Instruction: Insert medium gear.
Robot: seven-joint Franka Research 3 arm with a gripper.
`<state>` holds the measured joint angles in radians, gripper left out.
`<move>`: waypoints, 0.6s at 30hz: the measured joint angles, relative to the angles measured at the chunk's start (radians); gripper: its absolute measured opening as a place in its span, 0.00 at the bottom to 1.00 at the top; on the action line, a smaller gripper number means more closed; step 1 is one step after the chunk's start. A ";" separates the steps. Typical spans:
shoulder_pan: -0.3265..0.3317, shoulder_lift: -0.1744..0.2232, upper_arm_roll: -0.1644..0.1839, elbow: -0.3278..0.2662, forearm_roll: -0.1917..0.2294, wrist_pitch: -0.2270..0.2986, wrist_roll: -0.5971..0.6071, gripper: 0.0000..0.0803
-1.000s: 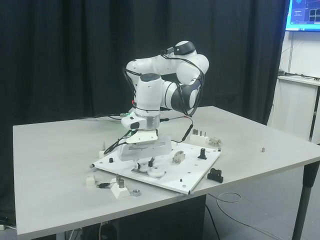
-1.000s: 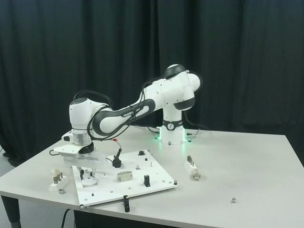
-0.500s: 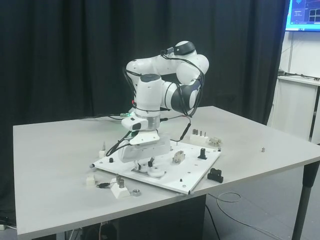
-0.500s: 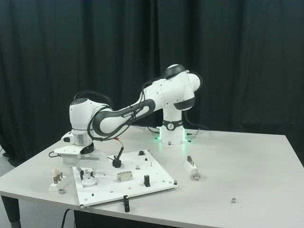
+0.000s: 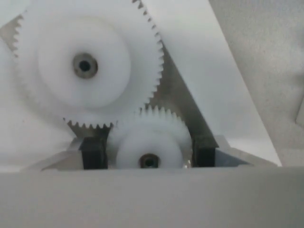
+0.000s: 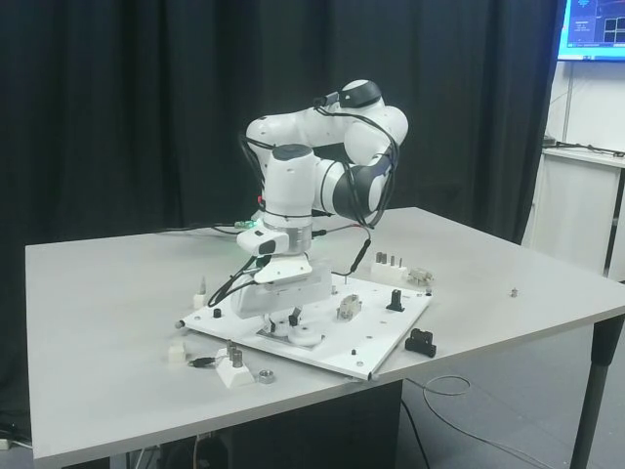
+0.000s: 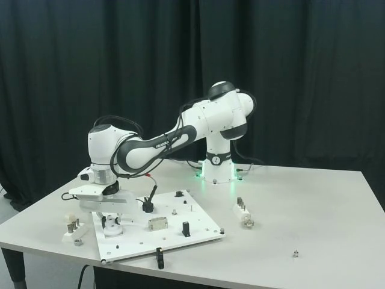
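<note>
- Wrist view: the gripper stands directly over the medium gear, one black fingertip on each side of it; the fingers appear clear of the gear's teeth, so the pincer reads as released, holding nothing
- The medium gear sits on its peg with the metal shaft end visible at its centre, its teeth meshed with those of the large gear just beside it
- Both gears rest on the white assembly board, which lies on the grey table
- First room view: the gripper hangs low over the board's near corner, just above the gears
- On the table ahead of the board lie a small white fixture block and a nut; a black clip sits at the board's edge
- Second room view: the arm reaches from its base across to the board, with a loose connector part well apart on the table
</note>
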<state>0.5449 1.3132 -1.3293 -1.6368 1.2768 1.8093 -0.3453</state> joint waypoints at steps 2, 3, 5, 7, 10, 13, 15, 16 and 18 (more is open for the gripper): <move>0.000 0.000 0.000 -0.001 0.002 0.000 0.000 0.48; 0.000 0.000 0.000 -0.002 0.003 0.000 0.000 0.48; 0.000 -0.001 -0.001 -0.002 0.003 0.000 0.001 0.48; 0.001 -0.001 -0.001 -0.003 0.003 0.000 0.003 0.48; 0.003 -0.001 -0.002 -0.003 0.003 0.000 0.018 0.48; 0.010 -0.001 -0.010 -0.002 -0.001 -0.001 0.042 0.48; 0.017 -0.001 -0.021 -0.002 -0.007 -0.006 0.061 0.48; 0.021 -0.001 -0.026 -0.002 -0.011 -0.009 0.069 0.48; 0.029 -0.001 -0.039 -0.003 -0.018 -0.016 0.084 0.92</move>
<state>0.5741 1.3123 -1.3679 -1.6394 1.2590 1.7929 -0.2609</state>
